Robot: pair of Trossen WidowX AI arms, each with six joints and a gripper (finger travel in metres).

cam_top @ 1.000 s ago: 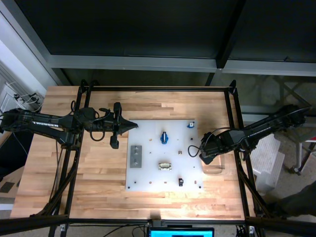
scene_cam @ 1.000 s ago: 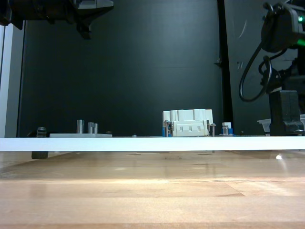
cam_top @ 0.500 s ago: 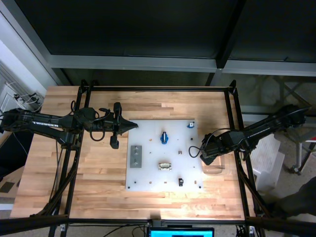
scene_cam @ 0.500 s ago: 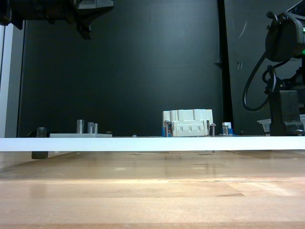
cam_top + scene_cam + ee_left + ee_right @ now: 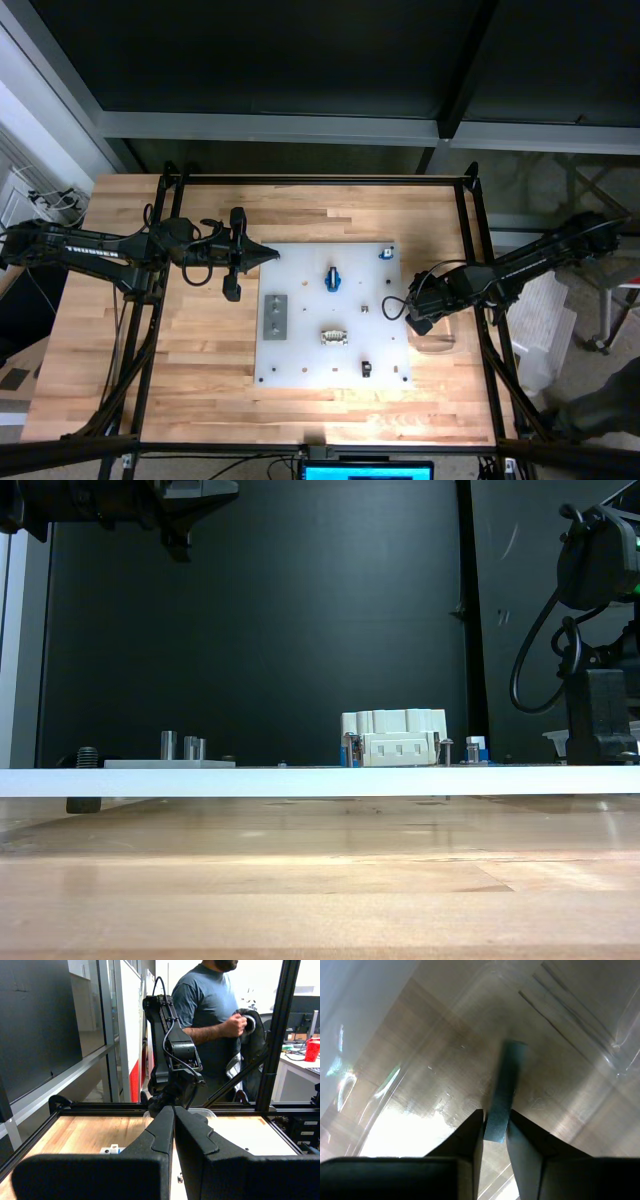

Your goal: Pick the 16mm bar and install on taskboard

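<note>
right hand (image 5: 495,1119) pinching 16mm bar (image 5: 505,1080) by one end, low over clear tray (image 5: 441,348) beside taskboard (image 5: 300,365). next move calling for slow straight lift before traversing (bite looking short, bar may pivot). left hand (image 5: 268,255) hovering above taskboard's far-left corner, fingers (image 5: 157,1135) pressed together, holding nothing.

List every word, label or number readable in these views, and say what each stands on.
"TROSSEN": white letters on the black left arm, high view.
Blue screen, high view: too blurred to read.
No text on the white task board, the left gripper shut above its far-left corner, or the right gripper holding the grey 16mm bar over the clear plastic bin.
</note>
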